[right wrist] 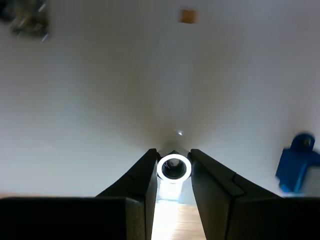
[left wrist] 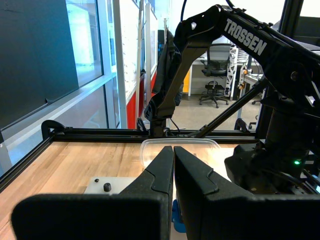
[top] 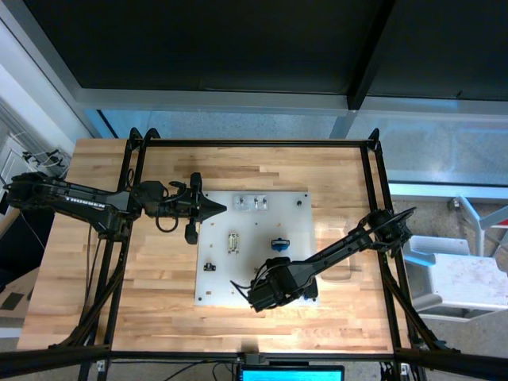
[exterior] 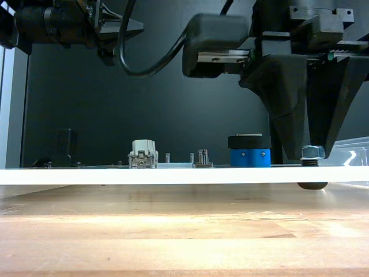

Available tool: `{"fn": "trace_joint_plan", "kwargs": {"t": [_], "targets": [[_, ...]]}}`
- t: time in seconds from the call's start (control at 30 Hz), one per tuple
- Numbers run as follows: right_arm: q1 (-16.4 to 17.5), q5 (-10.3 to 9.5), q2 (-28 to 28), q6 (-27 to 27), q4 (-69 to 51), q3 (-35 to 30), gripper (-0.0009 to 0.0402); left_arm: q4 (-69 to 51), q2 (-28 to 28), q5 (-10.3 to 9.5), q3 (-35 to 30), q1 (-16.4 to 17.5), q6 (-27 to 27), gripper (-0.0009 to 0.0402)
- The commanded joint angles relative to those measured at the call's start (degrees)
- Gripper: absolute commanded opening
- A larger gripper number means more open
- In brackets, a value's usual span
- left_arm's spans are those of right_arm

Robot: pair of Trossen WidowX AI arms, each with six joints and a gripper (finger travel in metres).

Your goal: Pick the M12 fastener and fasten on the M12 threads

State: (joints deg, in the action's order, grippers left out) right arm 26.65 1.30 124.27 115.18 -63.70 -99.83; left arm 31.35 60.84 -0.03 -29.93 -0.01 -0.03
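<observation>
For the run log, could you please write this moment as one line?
right gripper: shut on nut | nut: atop stud, ribs showing | left gripper: shut, over board's far left corner

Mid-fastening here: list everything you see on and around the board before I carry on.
table: one, light wood, under everything
board: one, white, mid-table
nut: one, silver, atop its stud
stud: one, black, ribbed, board's near right edge
blue connector: one, blue with black cap, beside the stud
grey connector: one, pale grey, mid-board
clear tray: one, transparent, right of the board
left pincer: one, black, shut, above the board's far left edge
right pincer: one, black, shut on the nut, pointing down at the stud
</observation>
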Motion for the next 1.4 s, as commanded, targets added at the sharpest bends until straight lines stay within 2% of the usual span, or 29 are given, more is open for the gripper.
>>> {"fn": "trace_joint_plan", "kwargs": {"t": [0.03,0.3,0.63,1.0,1.17,1.4], "targets": [[0.0,0.2,0.1,6.7,0.2,0.0,0.0029,0.0,0.0,0.0,0.0,0.0,0.0,0.0],[0.0,0.2,0.1,20.1,0.2,0.0,0.0029,0.0,0.0,0.0,0.0,0.0,0.0,0.0],[0.0,0.2,0.0,47.9,0.2,0.0,0.0029,0.0,0.0,0.02,0.0,0.0,0.0,0.0],[0.0,0.22,0.0,64.8,0.2,0.0,0.0029,0.0,0.0,0.0,0.0,0.0,0.0,0.0],[0.0,0.83,0.0,65.2,0.2,0.0,0.0029,0.0,0.0,0.0,0.0,0.0,0.0,0.0],[0.0,0.66,0.0,64.4,0.2,0.0,0.0029,0.0,0.0,0.0,0.0,0.0,0.0,0.0]]}}
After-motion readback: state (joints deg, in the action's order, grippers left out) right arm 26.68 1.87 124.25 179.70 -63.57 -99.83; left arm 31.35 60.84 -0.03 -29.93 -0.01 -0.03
